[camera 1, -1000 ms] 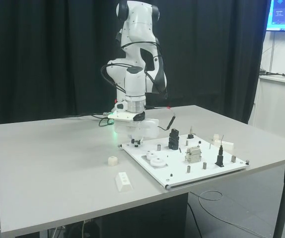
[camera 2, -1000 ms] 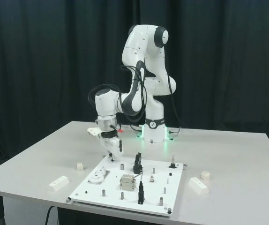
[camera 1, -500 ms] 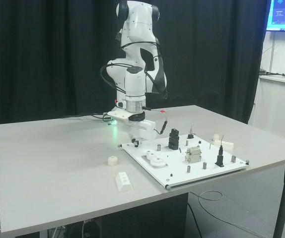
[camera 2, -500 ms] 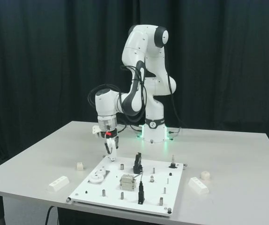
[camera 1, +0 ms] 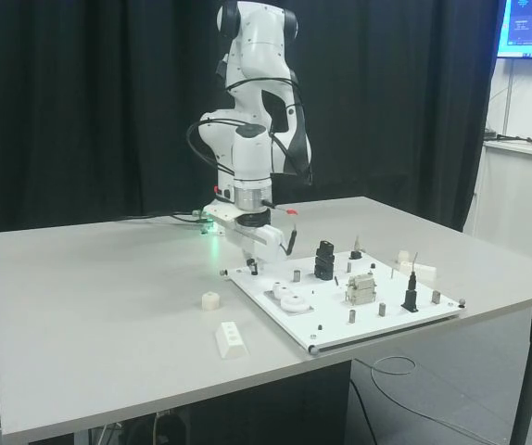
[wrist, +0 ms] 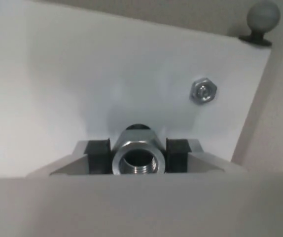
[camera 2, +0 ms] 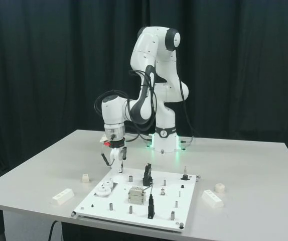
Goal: Insert bolt 4.
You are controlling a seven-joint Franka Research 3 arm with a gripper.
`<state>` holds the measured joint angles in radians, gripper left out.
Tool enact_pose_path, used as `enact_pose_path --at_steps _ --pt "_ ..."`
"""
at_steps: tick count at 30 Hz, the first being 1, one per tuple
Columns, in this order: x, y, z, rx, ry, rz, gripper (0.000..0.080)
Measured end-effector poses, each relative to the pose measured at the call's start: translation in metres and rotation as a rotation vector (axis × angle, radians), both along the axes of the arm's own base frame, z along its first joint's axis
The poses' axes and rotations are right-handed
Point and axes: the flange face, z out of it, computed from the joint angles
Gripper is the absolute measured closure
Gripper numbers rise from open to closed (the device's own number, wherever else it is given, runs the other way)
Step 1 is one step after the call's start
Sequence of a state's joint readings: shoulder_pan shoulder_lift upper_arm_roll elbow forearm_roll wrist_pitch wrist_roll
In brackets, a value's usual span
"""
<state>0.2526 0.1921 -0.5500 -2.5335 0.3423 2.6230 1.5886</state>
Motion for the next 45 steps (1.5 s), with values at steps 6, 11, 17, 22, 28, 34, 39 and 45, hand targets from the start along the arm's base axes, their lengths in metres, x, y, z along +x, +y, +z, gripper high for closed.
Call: enact_pose_path --at_steps 6,11,17,22,28,34,39,45 --pt "0.0 0.0 0.0 -0.002 0.005 -0.067 0.0565" --pt "0.0 0.0 0.0 -0.003 0.009 -0.121 0.0565" --pt "0.0 0.0 0.0 -0.004 0.013 -0.154 0.0565" --pt "0.001 -0.001 0.0 -0.003 0.016 -0.162 0.0565" --pt "0.0 0.0 0.0 0.002 0.025 -0.158 0.0549" --pt "0.001 -0.002 0.001 0.003 0.026 -0.139 0.0549" --pt "0.002 -0.007 0.005 0.007 0.032 -0.124 0.0289" --pt "0.004 -0.013 0.015 0.009 0.041 -0.098 0.0059"
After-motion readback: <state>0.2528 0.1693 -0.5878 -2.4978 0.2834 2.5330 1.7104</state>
